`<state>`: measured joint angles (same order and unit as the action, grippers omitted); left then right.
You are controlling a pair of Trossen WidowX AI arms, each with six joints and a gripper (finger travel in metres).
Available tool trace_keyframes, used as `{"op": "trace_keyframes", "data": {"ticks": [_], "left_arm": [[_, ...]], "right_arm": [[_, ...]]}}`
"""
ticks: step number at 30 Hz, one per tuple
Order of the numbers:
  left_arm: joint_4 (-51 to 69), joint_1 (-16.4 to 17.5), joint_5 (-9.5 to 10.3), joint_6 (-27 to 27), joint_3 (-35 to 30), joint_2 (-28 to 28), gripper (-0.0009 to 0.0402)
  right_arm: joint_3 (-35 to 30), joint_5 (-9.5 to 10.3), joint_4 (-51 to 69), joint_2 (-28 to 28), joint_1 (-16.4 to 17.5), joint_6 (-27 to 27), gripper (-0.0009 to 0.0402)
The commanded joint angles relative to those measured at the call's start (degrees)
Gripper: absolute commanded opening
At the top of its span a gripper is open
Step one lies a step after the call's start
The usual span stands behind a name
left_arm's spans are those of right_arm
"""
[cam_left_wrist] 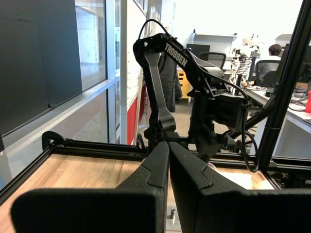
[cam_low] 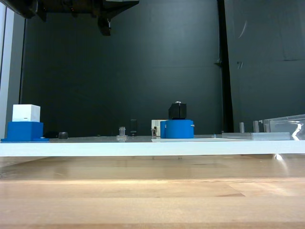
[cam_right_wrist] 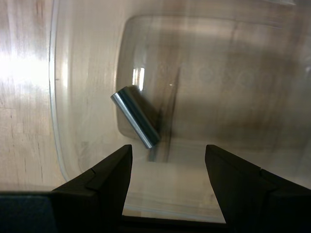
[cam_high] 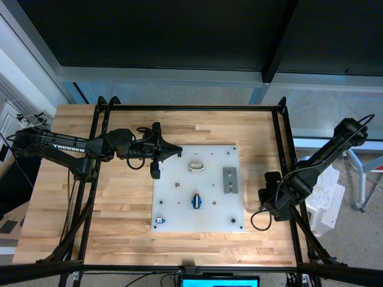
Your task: Pick the 16mm cylinder and install on the taskboard
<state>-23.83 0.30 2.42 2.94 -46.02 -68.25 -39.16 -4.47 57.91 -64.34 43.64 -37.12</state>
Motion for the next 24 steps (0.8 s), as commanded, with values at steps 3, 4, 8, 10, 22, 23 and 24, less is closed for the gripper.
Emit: {"op": "trace_keyframes", "data": {"ticks": [3,4,8,10,22,23,24], "left_arm": [[0.0,0.0,0.00,0.0,0.0,0.0,0.0000],[0.0,0.0,0.00,0.0,0.0,0.0,0.0000],[0.0,0.0,0.00,0.0,0.0,0.0,0.0000],[0.0,0.0,-0.02,0.0,0.0,0.0,0.0000],[0.0,0.0,-0.02,0.0,0.0,0.0,0.0000],[0.0,0.0,0.00,0.0,0.0,0.0,0.0000],[0.0,0.0,-0.02,0.0,0.0,0.0,0.0000]], "right_arm": [[1.0,0.02,-2.2,0.0,0.7,0.5,0.0208],[1.0,0.02,-2.2,0.0,0.7,0.6,0.0208],[1.1,0.17,-2.6,-0.1,1.3,1.2,0.0208],[1.2,0.17,-2.7,-0.6,1.5,1.6,0.0208],[3.5,1.64,-6.9,-2.3,2.4,2.0,0.0208],[3.7,1.55,-6.9,-2.3,2.4,2.1,0.0208],[3.8,1.53,-7.0,-2.3,2.4,2.0,0.0208]]}}
